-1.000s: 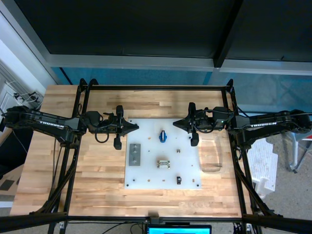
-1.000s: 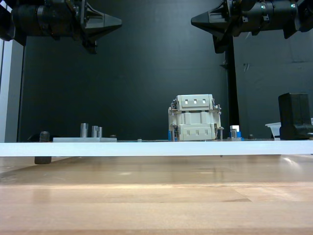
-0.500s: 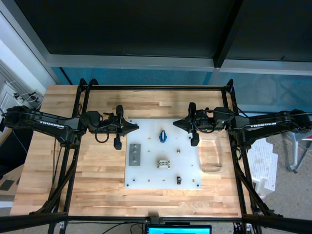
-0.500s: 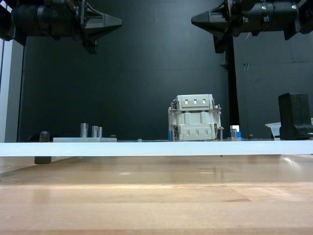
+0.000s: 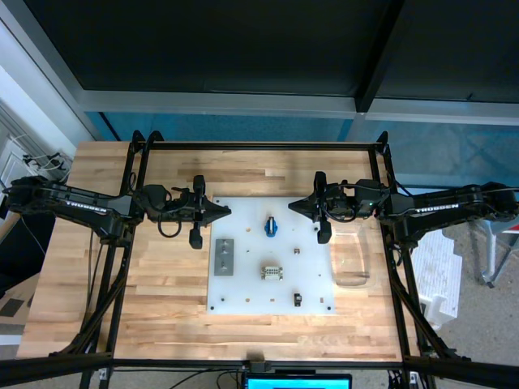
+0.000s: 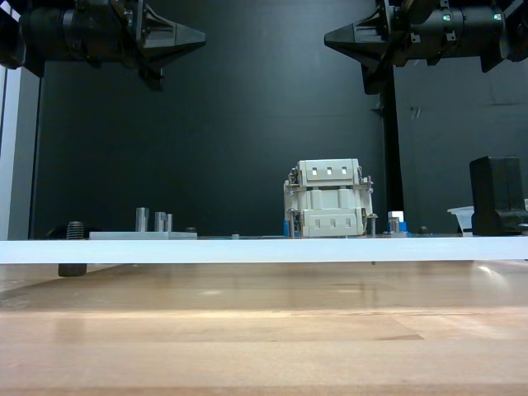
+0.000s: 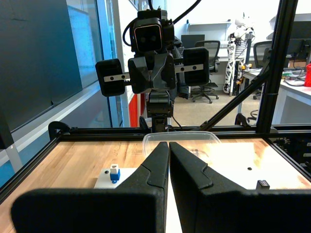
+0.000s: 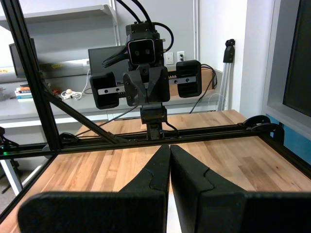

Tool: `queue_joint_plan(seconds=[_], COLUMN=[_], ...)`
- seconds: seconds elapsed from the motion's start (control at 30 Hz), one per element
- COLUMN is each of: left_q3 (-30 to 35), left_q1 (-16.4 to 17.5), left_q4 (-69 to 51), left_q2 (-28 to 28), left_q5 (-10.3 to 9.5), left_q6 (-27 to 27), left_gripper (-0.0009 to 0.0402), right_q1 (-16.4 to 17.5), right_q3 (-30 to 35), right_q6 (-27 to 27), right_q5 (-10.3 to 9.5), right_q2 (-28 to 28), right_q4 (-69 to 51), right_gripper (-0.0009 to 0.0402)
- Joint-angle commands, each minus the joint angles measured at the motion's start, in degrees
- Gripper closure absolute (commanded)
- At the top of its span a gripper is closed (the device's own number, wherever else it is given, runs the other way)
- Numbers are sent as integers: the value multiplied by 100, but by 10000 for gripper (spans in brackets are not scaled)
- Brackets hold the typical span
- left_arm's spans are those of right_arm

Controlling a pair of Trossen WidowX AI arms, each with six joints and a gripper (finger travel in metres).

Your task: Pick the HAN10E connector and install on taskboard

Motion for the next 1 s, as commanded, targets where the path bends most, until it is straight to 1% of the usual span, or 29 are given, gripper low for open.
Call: queue_joint_plan(seconds=[0.03, 0.43, 1.0], left_q3=[2, 2, 2], left_q1=[0, 0, 0], left_q4=[0, 0, 0], left_q2=[0, 0, 0], left_q5=[0, 0, 2], left_q6=[0, 0, 0], left_gripper=[392, 392, 392], right_q1=[2, 2, 0], right_q3=[2, 2, 4], right_q6=[-20, -131, -122], right_q5=[0, 2, 35], right_q2=[2, 2, 2], right_q4=[-2, -42, -33], right_gripper=[393, 393, 393])
